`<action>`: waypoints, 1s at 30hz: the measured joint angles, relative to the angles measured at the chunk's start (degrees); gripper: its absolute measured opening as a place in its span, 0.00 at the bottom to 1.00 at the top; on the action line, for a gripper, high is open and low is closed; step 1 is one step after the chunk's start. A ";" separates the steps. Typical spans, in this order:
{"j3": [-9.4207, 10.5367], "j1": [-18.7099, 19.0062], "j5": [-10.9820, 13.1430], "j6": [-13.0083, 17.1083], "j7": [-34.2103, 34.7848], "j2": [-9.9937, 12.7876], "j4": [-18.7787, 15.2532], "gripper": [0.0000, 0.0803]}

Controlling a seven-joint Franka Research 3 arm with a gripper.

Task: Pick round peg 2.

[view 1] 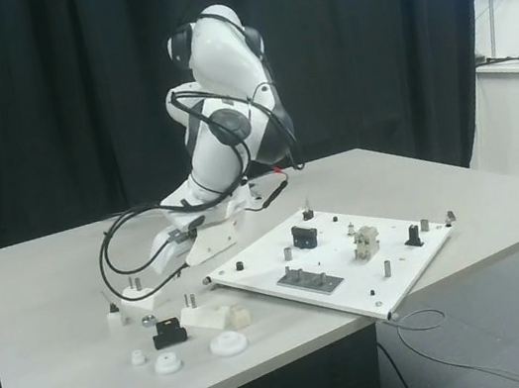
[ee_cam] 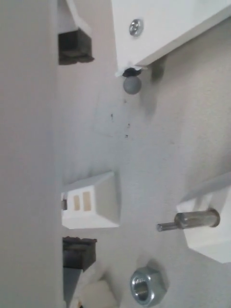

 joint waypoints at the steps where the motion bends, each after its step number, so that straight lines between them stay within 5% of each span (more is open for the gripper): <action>1: -0.17 0.13 0.30 0.79 -0.20 -0.46 -0.77 1.00; 15: -1.67 1.15 2.07 14.53 -1.81 -5.64 -10.42 1.00; 30: -3.53 1.15 6.97 25.02 -5.13 -6.40 -16.43 1.00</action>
